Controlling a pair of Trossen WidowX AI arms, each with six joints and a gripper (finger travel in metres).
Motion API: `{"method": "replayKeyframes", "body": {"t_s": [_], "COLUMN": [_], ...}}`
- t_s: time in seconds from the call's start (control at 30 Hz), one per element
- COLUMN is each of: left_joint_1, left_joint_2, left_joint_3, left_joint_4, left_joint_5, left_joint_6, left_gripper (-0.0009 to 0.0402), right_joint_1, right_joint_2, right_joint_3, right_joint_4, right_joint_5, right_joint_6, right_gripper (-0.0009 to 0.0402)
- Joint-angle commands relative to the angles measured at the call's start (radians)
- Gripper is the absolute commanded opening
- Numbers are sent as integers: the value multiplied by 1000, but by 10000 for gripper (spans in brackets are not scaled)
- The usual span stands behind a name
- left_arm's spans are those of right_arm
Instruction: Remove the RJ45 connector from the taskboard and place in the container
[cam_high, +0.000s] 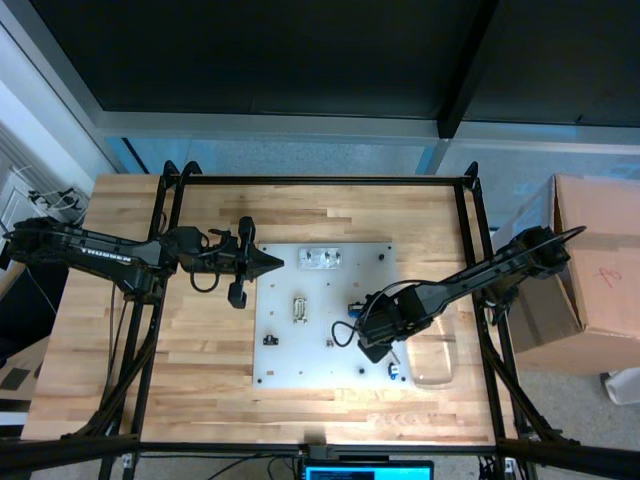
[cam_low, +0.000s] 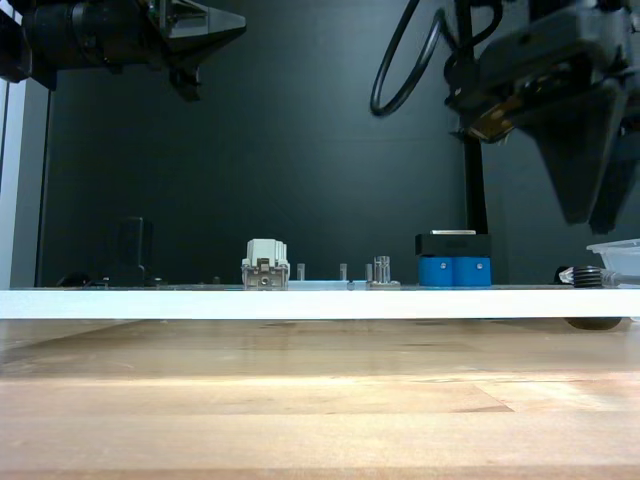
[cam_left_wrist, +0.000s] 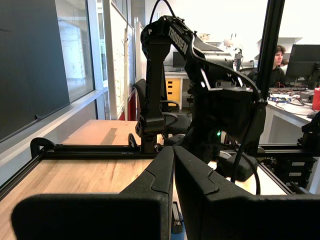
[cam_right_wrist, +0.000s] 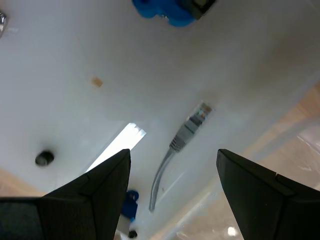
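Note:
The RJ45 connector (cam_right_wrist: 191, 126), grey with a short grey cable, lies free and flat on the white taskboard (cam_right_wrist: 75, 45), clear of the blue seat (cam_right_wrist: 167, 11). My right gripper (cam_right_wrist: 172, 160) hangs open directly above it, one finger on each side and apart from it. In the high view the right gripper (cam_high: 374, 346) is over the board's near right part, beside the clear container (cam_high: 436, 352). My left gripper (cam_high: 272, 264) is shut on nothing and hovers high over the board's left edge, pointing right.
The board (cam_high: 320, 310) also carries a beige connector block (cam_low: 265, 266), small metal posts (cam_low: 380, 270) and the blue mount (cam_low: 455, 262). A black frame (cam_high: 320, 181) rings the table. A cardboard box (cam_high: 590, 260) stands off the right side.

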Motion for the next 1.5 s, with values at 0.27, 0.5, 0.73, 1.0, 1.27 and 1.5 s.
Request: {"method": "replayKeyframes", "body": {"t_s": [0.27, 0.5, 0.73, 1.0, 1.27, 1.5], "left_joint_1": [0, 0, 0, 0, 0, 0], "left_joint_2": [0, 0, 0, 0, 0, 0], "left_joint_3": [0, 0, 0, 0, 0, 0], "left_joint_4": [0, 0, 0, 0, 0, 0], "left_joint_5": [0, 0, 0, 0, 0, 0], "left_joint_6": [0, 0, 0, 0, 0, 0], "left_gripper": [0, 0, 0, 0, 0, 0], "right_joint_1": [-5, -11, -22, -27, -27, -26], "right_joint_2": [55, 66, 66, 65, 63, 36], "right_joint_3": [-2, -27, -71, -85, -82, -46], "right_joint_4": [28, 37, 82, 103, 104, 105], "right_joint_5": [3, 3, -3, -4, -4, 31], "right_joint_6": [21, 25, 21, 8, 9, 6], "right_gripper": [240, 240, 239, 170, 35, 9]}}
